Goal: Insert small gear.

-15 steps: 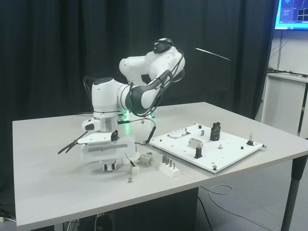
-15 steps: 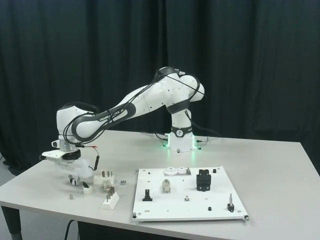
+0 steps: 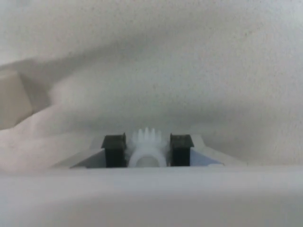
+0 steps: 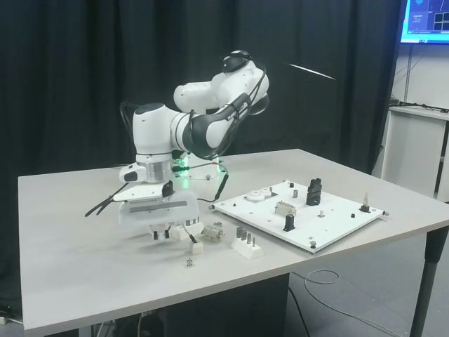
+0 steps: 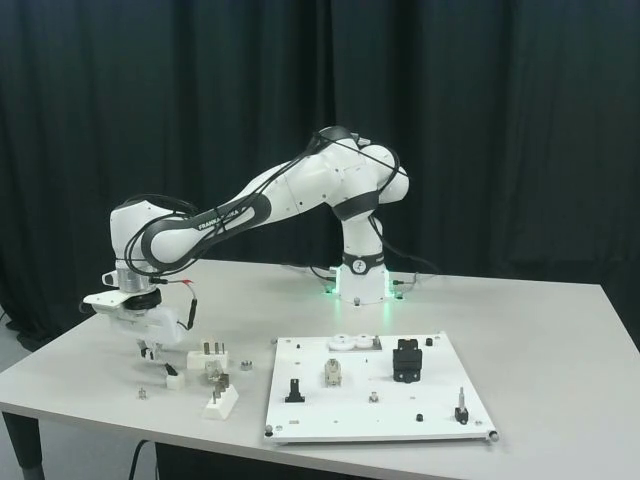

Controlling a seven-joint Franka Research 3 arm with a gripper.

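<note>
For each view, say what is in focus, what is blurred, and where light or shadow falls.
Wrist view: small gear between the gripper pads fairly distinct, table beyond soft. First room view: green glow at the arm's base. Second room view: evenly lit board against the black curtain.

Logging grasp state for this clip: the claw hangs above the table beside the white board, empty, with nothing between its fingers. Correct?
Not quite. The claw is not empty: the wrist view shows it shut on the small white gear, held between its black fingers. The rest holds: it hangs above the grey table, beside the white board.
</note>
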